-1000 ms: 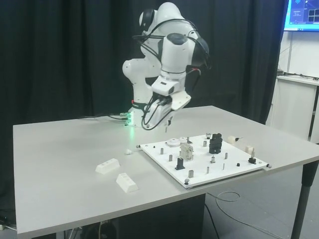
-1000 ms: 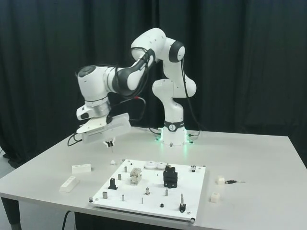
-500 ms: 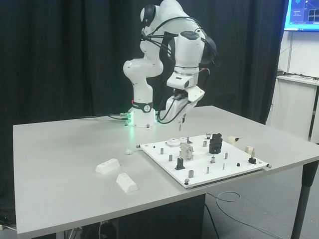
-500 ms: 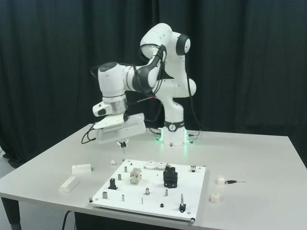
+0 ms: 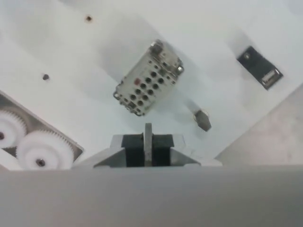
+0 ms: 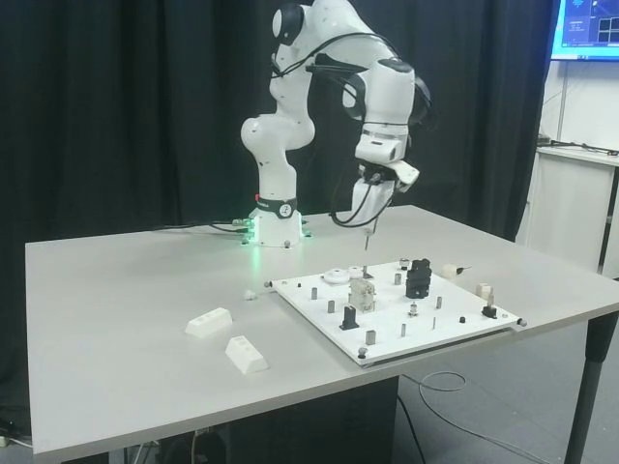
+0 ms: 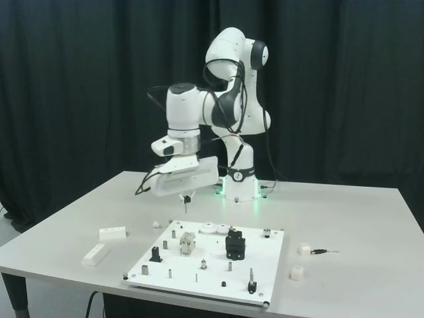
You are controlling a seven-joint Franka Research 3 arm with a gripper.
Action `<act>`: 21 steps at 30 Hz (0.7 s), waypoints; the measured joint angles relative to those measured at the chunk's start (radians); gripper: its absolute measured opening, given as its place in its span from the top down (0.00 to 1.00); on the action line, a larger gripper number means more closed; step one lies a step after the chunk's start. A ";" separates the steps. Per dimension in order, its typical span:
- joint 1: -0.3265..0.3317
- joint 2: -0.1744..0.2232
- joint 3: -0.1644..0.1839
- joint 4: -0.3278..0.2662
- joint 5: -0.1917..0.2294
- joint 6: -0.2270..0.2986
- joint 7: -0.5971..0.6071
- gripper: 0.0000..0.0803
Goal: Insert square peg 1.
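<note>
The gripper (image 7: 187, 199) is held in the air above the white assembly board (image 7: 265, 281), its fingers (image 5: 134, 147) clenched on a slim grey square peg (image 5: 148, 142) (seen upright between them); below it, a multi-pin connector (image 5: 148, 79) is seen standing on the board, two white gears (image 5: 28, 144) near it.

A grey table (image 7: 358, 218) holds a white board (image 7: 262, 275) studded with small fixtures. On the board, two white gears (image 5: 28, 144) sit side by side near a multi-pin connector block (image 5: 147, 78). Two white blocks (image 6: 224, 335) lie on the table left of the board. Black curtains (image 7: 79, 86) hang behind.
</note>
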State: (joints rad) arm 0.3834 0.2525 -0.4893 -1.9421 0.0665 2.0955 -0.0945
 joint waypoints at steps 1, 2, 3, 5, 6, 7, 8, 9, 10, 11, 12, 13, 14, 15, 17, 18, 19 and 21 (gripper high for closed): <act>0.008 -0.006 0.001 -0.009 -0.010 0.006 -0.004 0.96; 0.014 -0.011 0.001 -0.016 -0.019 0.011 -0.010 0.96; 0.021 -0.016 0.002 -0.023 -0.027 0.017 -0.018 0.96; 0.031 -0.024 0.004 -0.035 -0.042 0.025 -0.035 0.96; 0.036 -0.028 0.006 -0.041 -0.048 0.030 -0.043 0.96; 0.040 -0.031 0.007 -0.047 -0.055 0.035 -0.052 0.96; 0.044 -0.035 0.008 -0.053 -0.062 0.037 -0.061 0.96; 0.047 -0.038 0.010 -0.057 -0.070 0.038 -0.074 0.96; 0.050 -0.041 0.013 -0.061 -0.078 0.039 -0.091 0.96; 0.051 -0.044 0.016 -0.065 -0.086 0.039 -0.113 0.96; 0.052 -0.047 0.020 -0.069 -0.092 0.039 -0.133 0.96; 0.052 -0.050 0.025 -0.073 -0.097 0.039 -0.154 0.96; 0.052 -0.053 0.029 -0.076 -0.100 0.039 -0.171 0.96; 0.052 -0.055 0.032 -0.078 -0.103 0.039 -0.186 0.96; 0.052 -0.058 0.038 -0.081 -0.111 0.039 -0.208 0.96; 0.052 -0.059 0.040 -0.083 -0.114 0.039 -0.216 0.96; 0.052 -0.061 0.043 -0.085 -0.117 0.039 -0.222 0.96; 0.052 -0.063 0.048 -0.090 -0.121 0.040 -0.232 0.96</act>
State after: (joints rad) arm 0.4350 0.1895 -0.4410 -2.0317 -0.0548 2.1350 -0.3261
